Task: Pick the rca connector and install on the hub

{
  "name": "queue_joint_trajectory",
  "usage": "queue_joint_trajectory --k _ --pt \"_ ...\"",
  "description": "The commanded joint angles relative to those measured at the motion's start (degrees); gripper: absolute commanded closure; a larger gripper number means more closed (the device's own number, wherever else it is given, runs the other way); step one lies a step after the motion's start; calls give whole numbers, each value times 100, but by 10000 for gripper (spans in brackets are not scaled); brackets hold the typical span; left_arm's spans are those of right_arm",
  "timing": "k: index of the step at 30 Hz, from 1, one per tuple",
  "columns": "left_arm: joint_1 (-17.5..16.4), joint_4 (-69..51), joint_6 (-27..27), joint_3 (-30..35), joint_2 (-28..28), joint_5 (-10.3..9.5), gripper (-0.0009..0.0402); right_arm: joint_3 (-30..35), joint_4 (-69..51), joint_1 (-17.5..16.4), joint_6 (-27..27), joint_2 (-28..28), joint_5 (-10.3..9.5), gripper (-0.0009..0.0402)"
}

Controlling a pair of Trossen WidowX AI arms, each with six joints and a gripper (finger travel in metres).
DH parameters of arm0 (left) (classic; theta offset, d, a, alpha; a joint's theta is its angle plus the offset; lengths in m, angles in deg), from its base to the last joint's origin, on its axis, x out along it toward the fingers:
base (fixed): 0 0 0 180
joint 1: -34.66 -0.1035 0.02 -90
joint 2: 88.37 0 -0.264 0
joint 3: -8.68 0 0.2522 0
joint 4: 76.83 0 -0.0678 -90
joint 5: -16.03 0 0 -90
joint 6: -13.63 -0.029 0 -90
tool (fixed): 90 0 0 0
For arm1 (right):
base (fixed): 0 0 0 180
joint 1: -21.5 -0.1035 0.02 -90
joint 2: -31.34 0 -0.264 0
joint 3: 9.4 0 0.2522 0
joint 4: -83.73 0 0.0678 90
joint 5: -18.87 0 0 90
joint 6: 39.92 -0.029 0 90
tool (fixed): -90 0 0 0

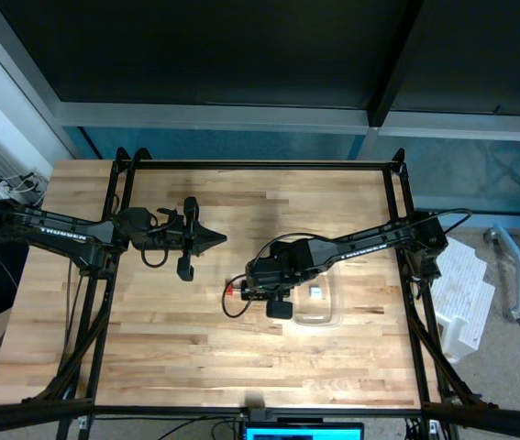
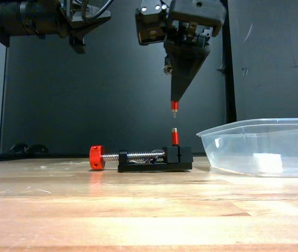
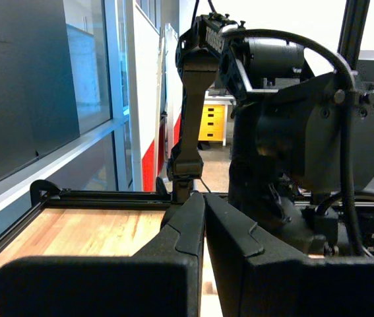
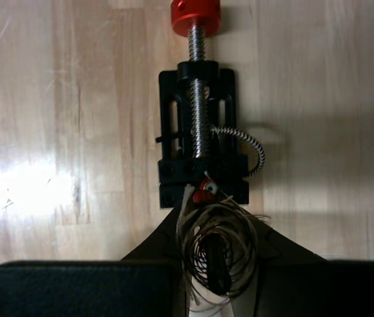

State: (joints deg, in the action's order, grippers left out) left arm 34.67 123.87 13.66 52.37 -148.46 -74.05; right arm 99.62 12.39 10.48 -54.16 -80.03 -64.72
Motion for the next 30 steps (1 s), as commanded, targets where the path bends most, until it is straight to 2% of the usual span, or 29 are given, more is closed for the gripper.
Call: queue_joint_trajectory --k 1,30 --pt "0 -2 -2 2 -2 2 393 -9 50 9 -2 9 7 393" --pt "0 -2 -2 2 -2 2 393 -197 168 81 35 9 4 393"
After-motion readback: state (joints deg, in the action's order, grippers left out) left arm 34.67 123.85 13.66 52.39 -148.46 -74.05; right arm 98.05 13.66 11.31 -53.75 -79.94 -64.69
